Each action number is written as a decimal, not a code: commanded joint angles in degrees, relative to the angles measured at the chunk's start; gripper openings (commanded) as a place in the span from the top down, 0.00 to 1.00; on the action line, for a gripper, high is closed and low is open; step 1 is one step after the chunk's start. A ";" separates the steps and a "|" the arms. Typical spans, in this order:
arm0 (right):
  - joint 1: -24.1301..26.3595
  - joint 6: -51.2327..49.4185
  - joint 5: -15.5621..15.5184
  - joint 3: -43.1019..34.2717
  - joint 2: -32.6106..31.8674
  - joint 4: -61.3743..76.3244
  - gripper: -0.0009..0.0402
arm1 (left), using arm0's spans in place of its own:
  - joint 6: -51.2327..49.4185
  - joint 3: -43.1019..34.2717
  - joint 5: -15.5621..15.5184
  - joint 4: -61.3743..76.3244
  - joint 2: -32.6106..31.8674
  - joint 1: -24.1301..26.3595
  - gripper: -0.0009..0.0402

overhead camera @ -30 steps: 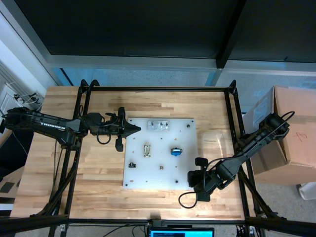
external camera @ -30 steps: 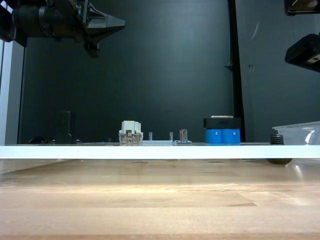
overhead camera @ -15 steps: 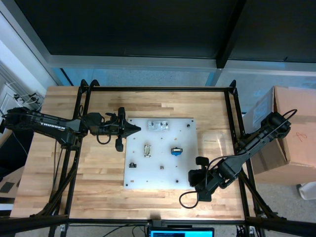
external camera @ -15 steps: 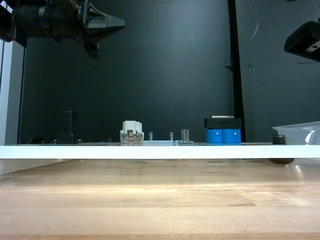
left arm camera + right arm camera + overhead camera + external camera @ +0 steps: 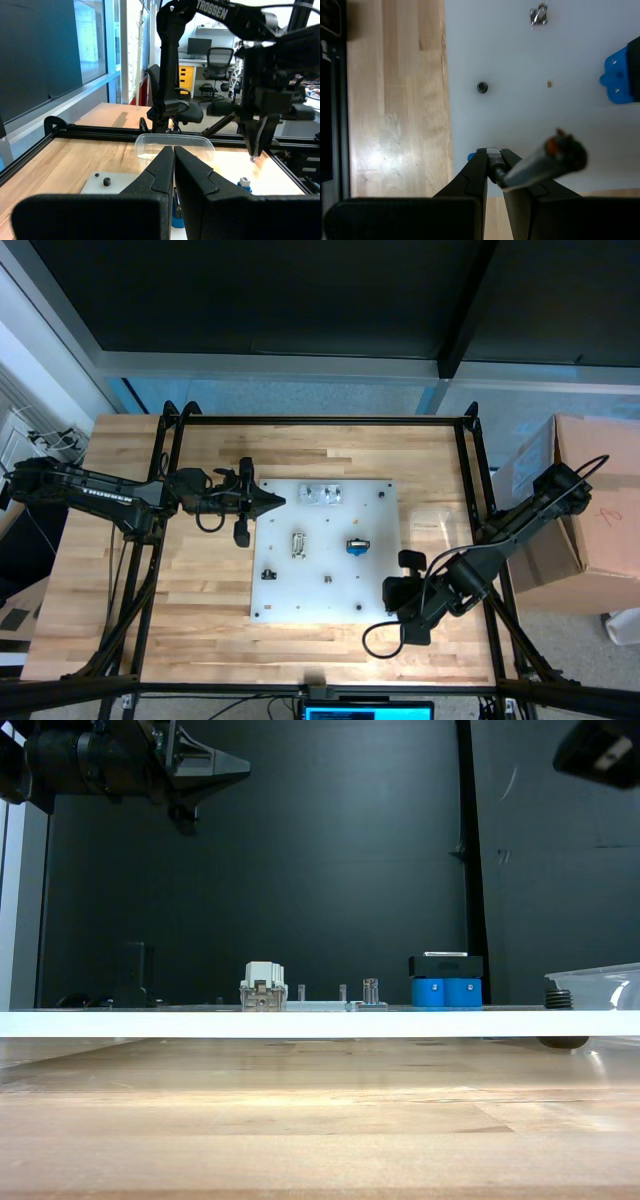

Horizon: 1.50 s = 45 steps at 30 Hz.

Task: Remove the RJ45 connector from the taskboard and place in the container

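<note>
matt white taskboard [image 5: 310,595], pale wood table [image 5: 200,620], seemingly clear glossy plastic container [image 5: 195,142].

This looks like a robot lab in an office. Two black robot arms, the left arm [image 5: 100,495] and the right arm [image 5: 520,525], reach over a wooden table [image 5: 330,445] with a white board [image 5: 300,590] of small parts. Behind are office chairs [image 5: 220,56], a computer screen [image 5: 199,46], big windows [image 5: 90,40] and a cardboard box [image 5: 595,520].

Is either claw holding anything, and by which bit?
The right gripper is shut on the RJ45 connector, pinching its plug end above the board; the grey cable stub sticks out. The left gripper, over the board's left edge, is shut on nothing.
</note>
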State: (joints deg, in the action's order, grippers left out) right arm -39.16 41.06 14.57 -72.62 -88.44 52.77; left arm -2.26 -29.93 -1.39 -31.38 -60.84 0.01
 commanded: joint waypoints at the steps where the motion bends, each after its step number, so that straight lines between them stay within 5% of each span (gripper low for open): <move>1: 0.85 -0.09 0.04 -3.26 0.00 1.20 0.98 | 0.02 -0.02 0.02 -0.02 -0.02 -0.02 0.98; 17: 5.31 -2.56 0.00 -5.46 0.00 1.60 0.97 | 0.02 -0.02 0.02 -0.02 -0.02 -0.02 0.98; 34: 12.63 -5.53 0.00 -0.55 5.29 3.37 0.80 | 0.02 -0.02 0.02 -0.02 -0.02 -0.02 0.98; 45: 16.24 -5.55 -0.04 8.13 14.34 3.82 0.51 | 0.02 -0.02 0.02 -0.02 -0.02 0.00 0.98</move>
State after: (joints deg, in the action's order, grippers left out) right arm -23.18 35.44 14.57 -65.45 -75.13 56.58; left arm -2.26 -29.95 -1.37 -31.40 -60.84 0.01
